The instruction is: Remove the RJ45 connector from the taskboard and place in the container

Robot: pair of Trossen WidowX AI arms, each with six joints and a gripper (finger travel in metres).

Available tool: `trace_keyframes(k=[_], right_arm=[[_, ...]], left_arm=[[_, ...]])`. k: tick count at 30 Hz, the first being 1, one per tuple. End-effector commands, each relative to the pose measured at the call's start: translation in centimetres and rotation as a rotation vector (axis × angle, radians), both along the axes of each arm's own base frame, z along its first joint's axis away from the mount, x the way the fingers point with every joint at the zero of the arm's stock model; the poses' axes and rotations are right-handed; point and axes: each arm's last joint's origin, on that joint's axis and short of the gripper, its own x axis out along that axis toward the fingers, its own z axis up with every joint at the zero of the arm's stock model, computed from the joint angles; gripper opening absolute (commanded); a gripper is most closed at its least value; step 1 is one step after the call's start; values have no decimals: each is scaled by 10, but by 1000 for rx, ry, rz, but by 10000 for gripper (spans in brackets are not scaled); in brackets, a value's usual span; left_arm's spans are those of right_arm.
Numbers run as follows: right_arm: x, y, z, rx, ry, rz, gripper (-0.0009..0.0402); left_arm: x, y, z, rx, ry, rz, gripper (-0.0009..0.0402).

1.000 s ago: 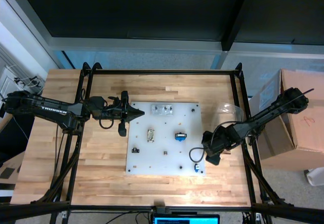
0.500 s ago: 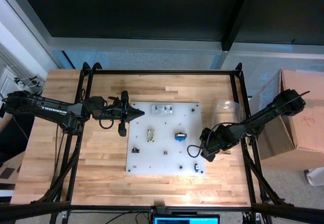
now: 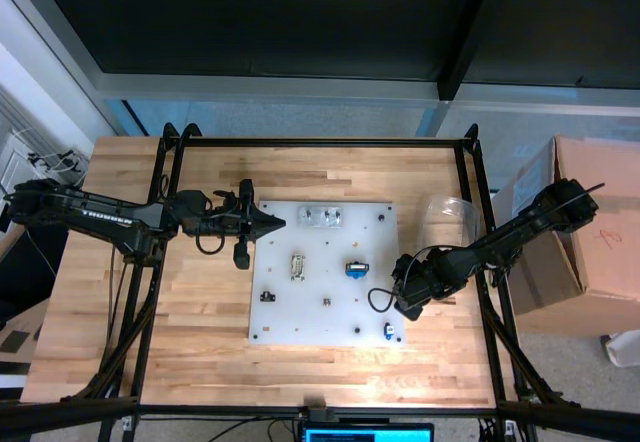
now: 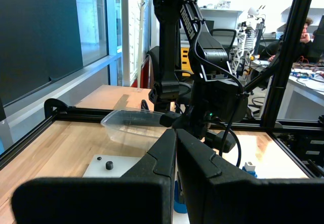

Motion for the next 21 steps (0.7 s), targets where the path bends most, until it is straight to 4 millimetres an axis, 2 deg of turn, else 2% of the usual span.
trace_keyframes(k=[1, 15, 21], right_arm=[[1, 0, 0, 2, -3, -2, 167], [2, 1, 1, 9, -16, -1, -3], [5, 3, 10, 35, -26, 2, 8]], left_arm=[[0, 0, 0, 0, 0, 0, 0], [0, 0, 0, 0, 0, 0, 0], [0, 0, 0, 0, 0, 0, 0]])
